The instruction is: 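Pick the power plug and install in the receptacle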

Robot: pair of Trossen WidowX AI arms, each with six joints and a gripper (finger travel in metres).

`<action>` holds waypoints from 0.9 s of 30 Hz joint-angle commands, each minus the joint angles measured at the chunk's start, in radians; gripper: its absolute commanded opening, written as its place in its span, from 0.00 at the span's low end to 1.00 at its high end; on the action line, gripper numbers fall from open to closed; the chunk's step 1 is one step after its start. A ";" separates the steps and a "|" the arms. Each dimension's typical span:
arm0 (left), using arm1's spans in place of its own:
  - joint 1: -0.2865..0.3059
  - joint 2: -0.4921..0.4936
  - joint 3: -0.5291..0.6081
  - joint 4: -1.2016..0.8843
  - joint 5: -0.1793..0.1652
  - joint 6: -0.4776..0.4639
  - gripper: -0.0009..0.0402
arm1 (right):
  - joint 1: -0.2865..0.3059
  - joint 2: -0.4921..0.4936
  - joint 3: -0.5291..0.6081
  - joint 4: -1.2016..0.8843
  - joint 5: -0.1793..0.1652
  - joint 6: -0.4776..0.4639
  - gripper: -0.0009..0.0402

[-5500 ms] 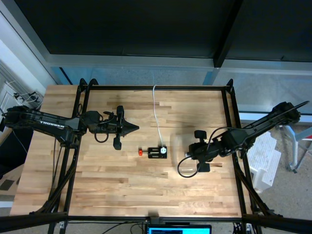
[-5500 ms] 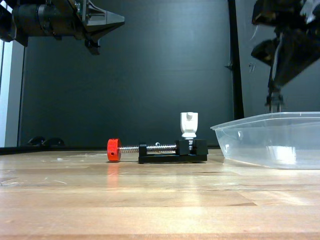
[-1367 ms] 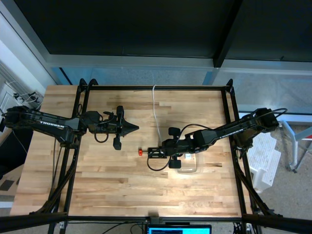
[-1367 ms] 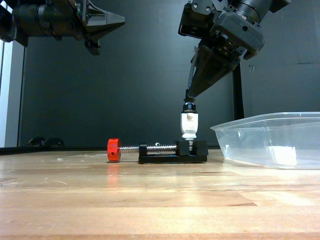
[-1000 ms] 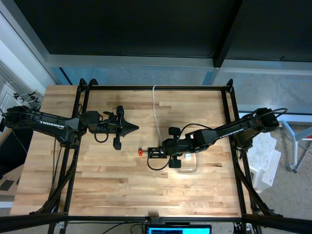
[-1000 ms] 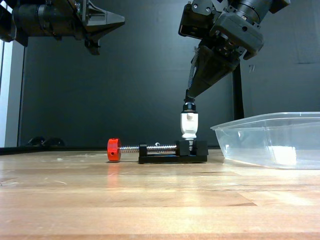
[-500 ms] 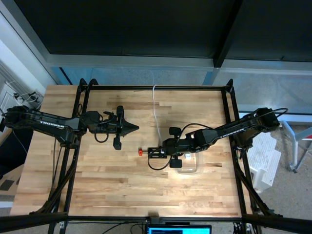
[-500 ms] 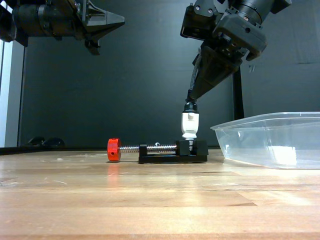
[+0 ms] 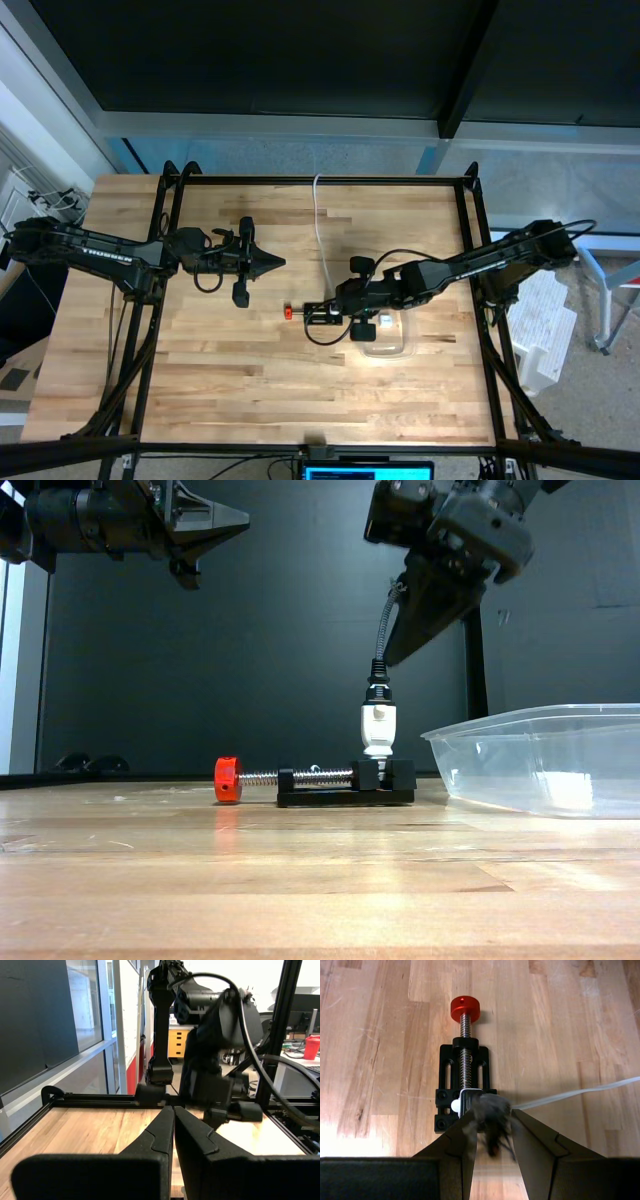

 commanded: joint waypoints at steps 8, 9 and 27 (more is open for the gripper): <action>0.000 0.000 0.000 0.001 0.000 0.000 0.02 | 0.002 -0.067 -0.009 -0.035 0.000 0.000 0.24; 0.000 0.000 0.000 0.000 0.000 0.000 0.02 | 0.002 -0.084 -0.016 -0.034 0.000 -0.001 0.23; 0.000 0.000 0.000 0.001 0.000 0.000 0.02 | -0.111 -0.499 -0.256 0.278 -0.118 -0.099 0.02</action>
